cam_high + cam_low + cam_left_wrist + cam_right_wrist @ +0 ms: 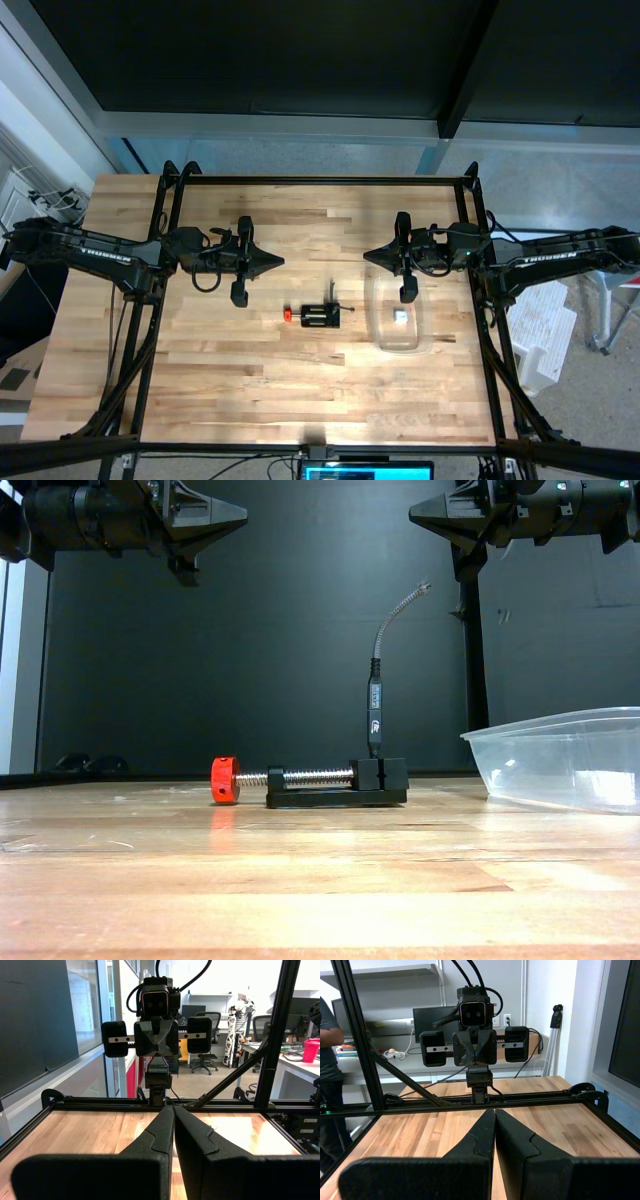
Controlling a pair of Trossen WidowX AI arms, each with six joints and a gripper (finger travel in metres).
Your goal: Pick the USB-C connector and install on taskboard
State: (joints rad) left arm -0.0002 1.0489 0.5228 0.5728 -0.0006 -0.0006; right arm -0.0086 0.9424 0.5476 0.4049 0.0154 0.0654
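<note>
The taskboard [318,316] is a small black block with a red-orange knob [225,780], lying mid-table. The USB-C connector [374,712] stands upright out of the block's end [380,778] away from the knob, a short braided cable stub curling above it. From above it shows as a thin dark stick [332,292]. My left gripper [278,262] hovers high, left of and behind the block, shut and holding nothing [173,1108]. My right gripper [368,257] hovers high to the right, facing it, also shut and bare [495,1110].
A clear plastic tray [398,345] lies right of the block under the right arm, with a small white square piece [400,315] inside. In the low view the tray [570,760] sits at the right. A black frame [320,181] borders the wooden table.
</note>
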